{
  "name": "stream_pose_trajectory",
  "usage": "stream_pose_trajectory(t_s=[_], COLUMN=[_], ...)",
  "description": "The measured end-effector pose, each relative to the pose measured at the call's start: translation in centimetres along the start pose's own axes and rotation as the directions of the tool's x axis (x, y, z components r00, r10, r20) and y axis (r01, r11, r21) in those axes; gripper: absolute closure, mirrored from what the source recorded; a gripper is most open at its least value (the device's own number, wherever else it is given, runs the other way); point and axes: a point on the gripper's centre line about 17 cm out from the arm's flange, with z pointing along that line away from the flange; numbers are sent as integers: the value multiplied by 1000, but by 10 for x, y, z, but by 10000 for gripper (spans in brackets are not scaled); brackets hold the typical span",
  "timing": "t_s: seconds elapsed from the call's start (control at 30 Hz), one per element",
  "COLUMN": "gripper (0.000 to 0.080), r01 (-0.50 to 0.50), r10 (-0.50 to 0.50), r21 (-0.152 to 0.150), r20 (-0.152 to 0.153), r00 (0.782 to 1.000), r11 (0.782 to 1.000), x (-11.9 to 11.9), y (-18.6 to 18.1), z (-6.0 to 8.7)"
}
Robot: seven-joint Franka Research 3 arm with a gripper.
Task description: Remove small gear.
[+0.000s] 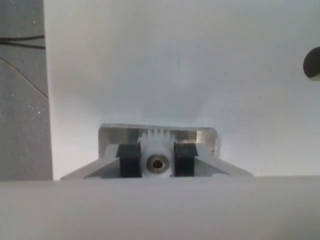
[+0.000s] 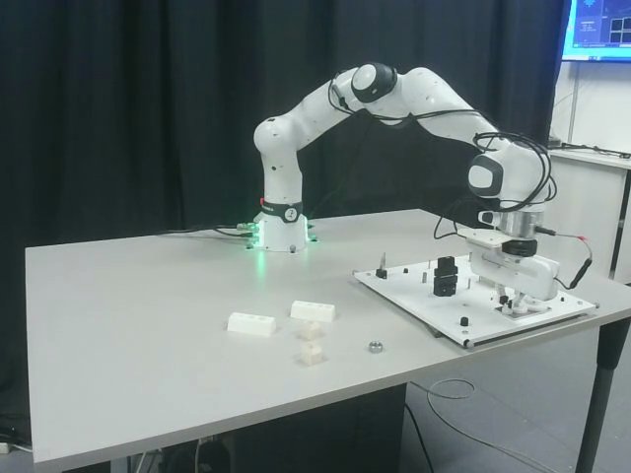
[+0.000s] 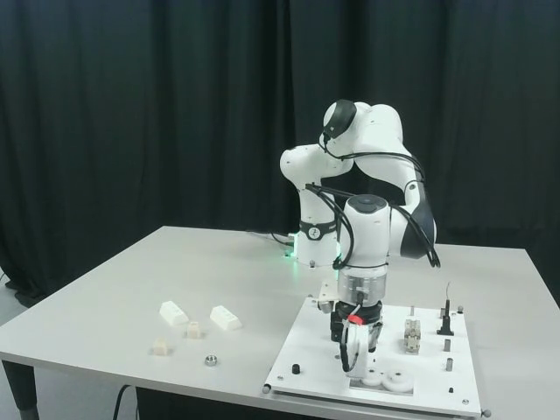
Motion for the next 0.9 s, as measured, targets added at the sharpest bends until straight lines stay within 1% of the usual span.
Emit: stream_pose_trajectory(t_s=[0.2, 0.47, 0.9], gripper=[667, 667, 667], r01=[54, 139, 116], r10=[-54, -139, -116], r21=[0, 0, -1], r20=[0, -3, -4], r00=[999, 990, 993], r11=[999, 990, 993], x=[0, -1, 0], y=[0, 0, 0], z=[0, 0, -1])
